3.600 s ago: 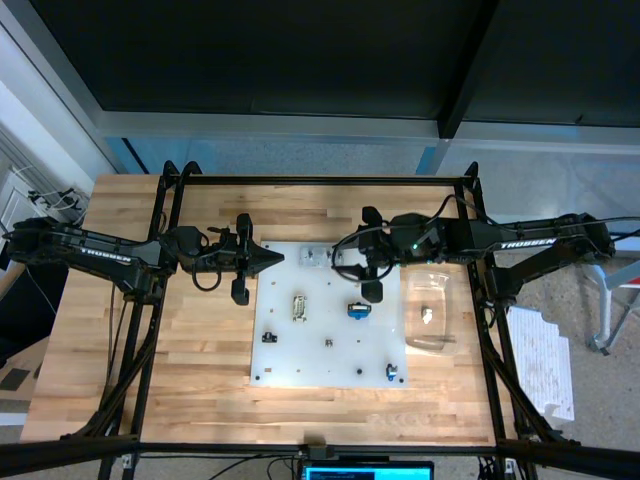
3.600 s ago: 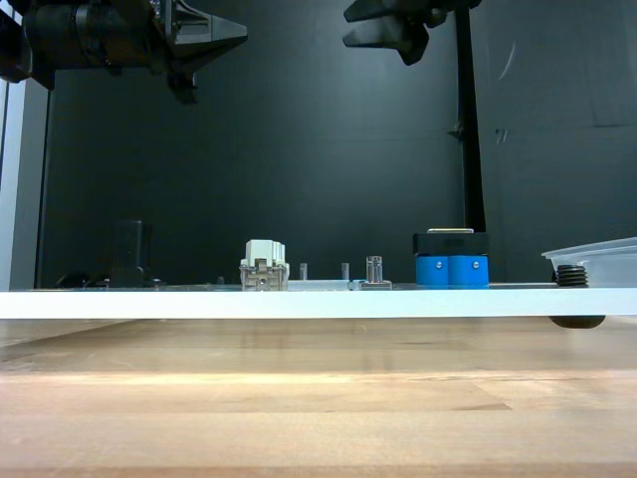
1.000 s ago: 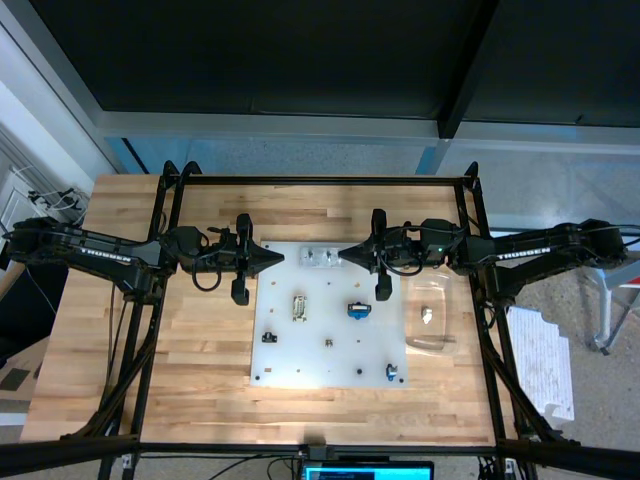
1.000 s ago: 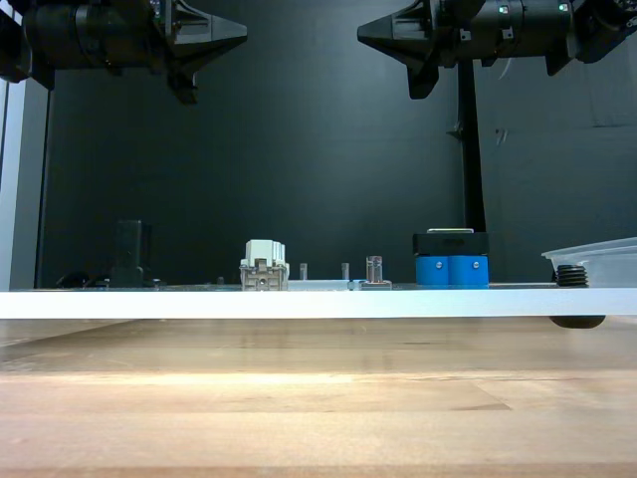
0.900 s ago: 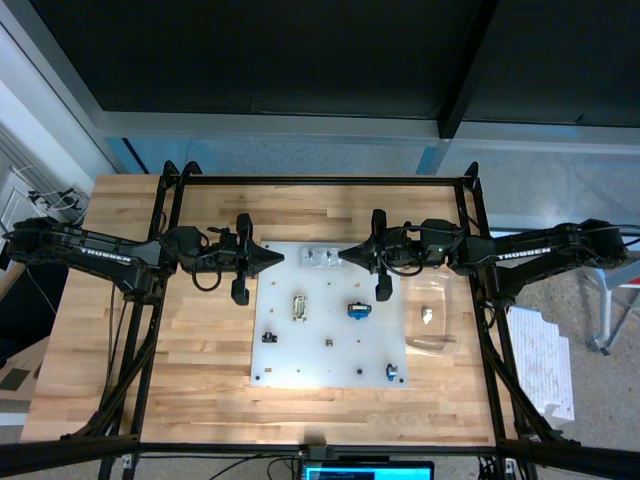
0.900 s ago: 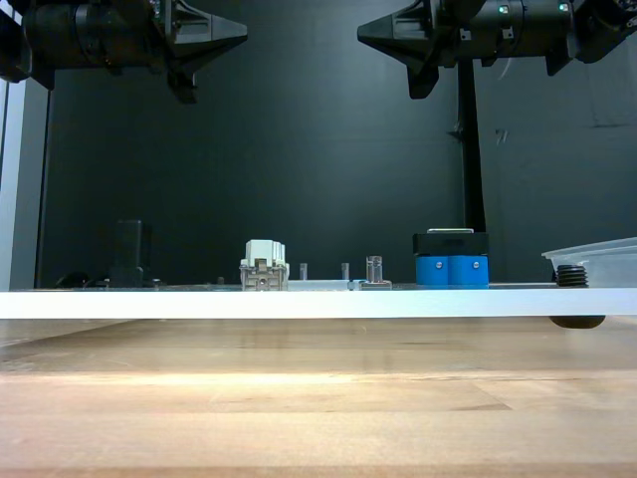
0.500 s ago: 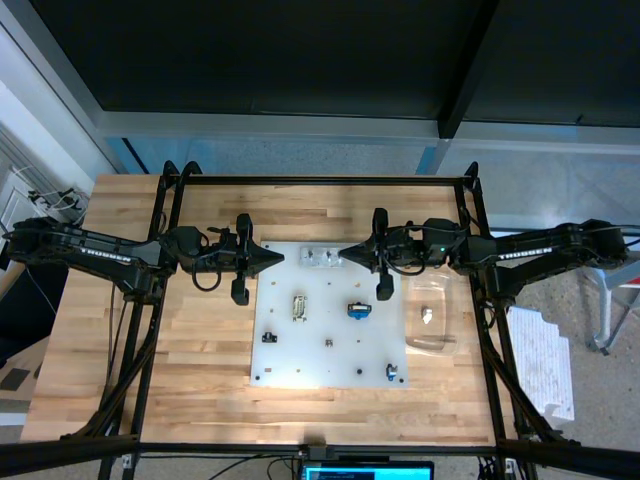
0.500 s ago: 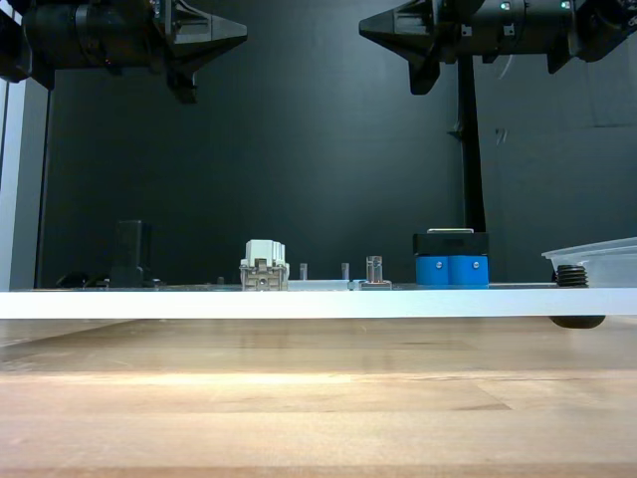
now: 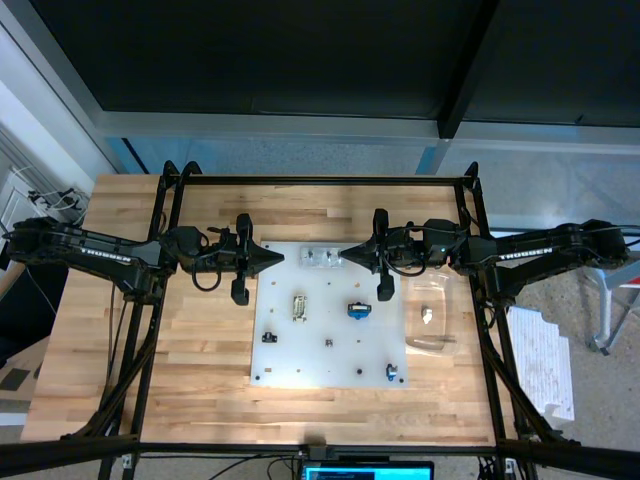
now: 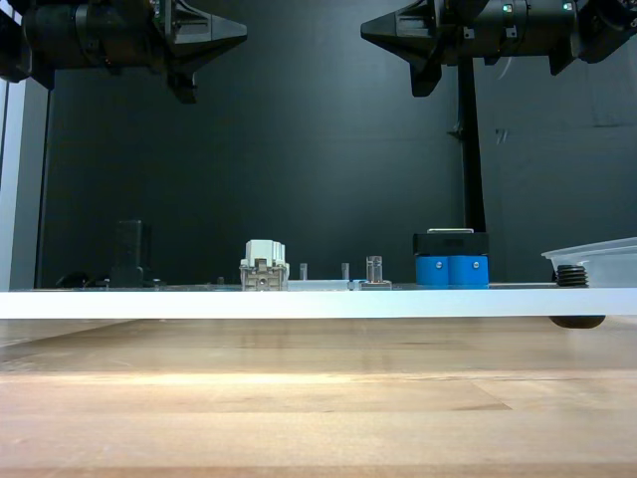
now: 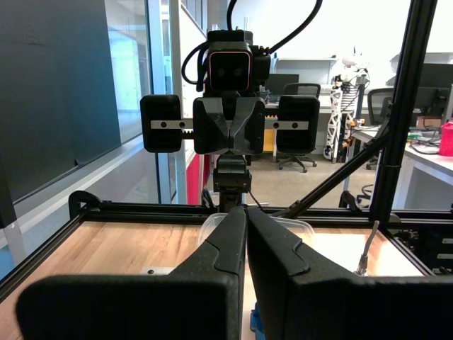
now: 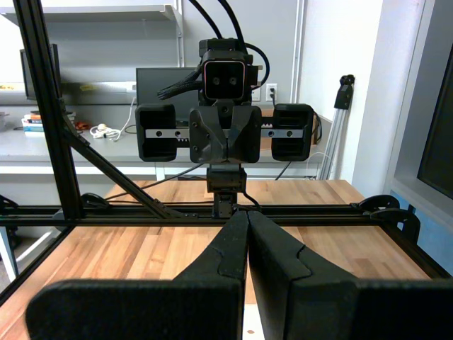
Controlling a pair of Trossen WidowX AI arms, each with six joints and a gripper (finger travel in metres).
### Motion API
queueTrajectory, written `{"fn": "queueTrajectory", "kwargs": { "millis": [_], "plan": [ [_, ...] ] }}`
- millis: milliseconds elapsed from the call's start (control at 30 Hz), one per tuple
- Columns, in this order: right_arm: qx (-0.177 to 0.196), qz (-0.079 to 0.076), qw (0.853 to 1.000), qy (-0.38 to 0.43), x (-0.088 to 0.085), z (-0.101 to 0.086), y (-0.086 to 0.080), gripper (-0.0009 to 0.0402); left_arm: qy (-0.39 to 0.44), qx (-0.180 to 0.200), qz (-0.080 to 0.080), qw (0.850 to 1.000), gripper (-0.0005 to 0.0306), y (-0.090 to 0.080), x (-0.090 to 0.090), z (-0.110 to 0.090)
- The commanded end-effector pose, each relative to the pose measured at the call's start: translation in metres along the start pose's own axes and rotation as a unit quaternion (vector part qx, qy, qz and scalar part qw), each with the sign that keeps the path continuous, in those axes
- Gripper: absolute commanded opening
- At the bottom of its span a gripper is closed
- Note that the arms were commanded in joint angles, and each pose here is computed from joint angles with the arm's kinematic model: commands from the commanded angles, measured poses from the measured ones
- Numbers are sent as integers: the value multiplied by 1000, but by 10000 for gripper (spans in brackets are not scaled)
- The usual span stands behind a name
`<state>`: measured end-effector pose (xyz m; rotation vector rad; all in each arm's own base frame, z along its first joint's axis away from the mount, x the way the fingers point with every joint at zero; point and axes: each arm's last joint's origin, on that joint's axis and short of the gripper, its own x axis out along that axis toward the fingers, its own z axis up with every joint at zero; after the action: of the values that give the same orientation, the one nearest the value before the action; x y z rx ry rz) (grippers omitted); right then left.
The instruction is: Pick the RJ45 connector and install on taskboard
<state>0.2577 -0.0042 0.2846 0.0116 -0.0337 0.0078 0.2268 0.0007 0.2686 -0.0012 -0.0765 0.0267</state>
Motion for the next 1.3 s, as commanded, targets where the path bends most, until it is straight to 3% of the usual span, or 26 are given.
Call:
{"fn": "queueTrajectory", "kwargs": {
  "millis": [33,1300],
  "plan": [
    [0,0,1000,0,0,0,0,0,0,0,0,1000,0,0,0,0],
    [1,1,1000,8,0,-1,1,0,0,0,0,1000,0,0,0,0]
  ]
}}
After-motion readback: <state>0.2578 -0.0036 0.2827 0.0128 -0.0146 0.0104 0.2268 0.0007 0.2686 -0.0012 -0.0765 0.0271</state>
